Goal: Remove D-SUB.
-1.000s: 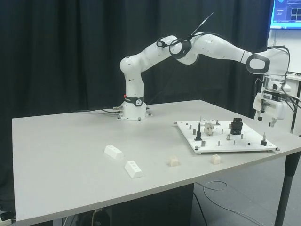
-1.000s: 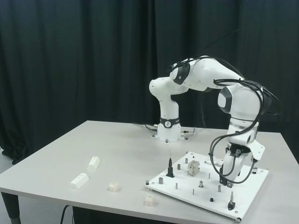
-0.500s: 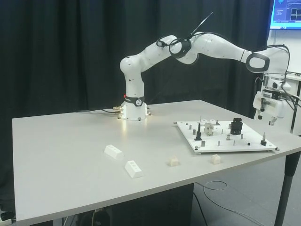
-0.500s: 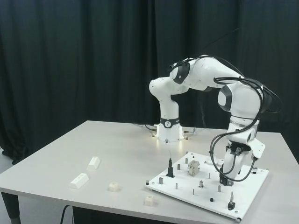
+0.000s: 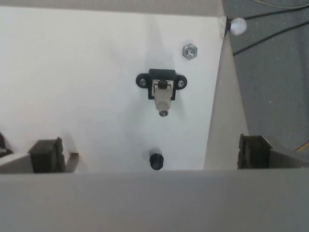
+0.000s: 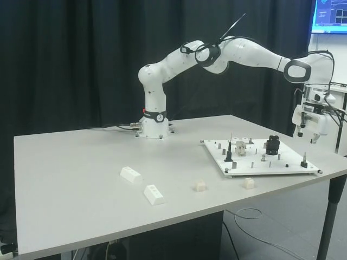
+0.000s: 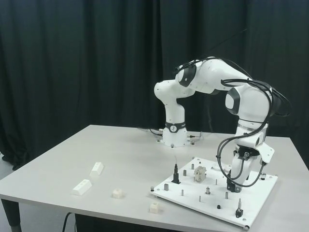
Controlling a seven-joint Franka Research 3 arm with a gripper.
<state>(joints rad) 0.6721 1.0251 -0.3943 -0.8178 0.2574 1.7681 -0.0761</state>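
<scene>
Item: D-SUB (image 5: 162, 94), upright in its black bracket near the far corner of the white board (image 5: 72, 72), just beside a nut (image 5: 189, 50) and a black stud (image 5: 155, 160). Pincer (image 5: 149, 157): fingers apart, empty, hovering above the plug. Step, as judged: descend centred, close on the plug body above the bracket, pull straight up without twisting. Clearance: board edge and bench (image 6: 81, 162) edge close alongside; open air above, other fixtures well apart.
</scene>
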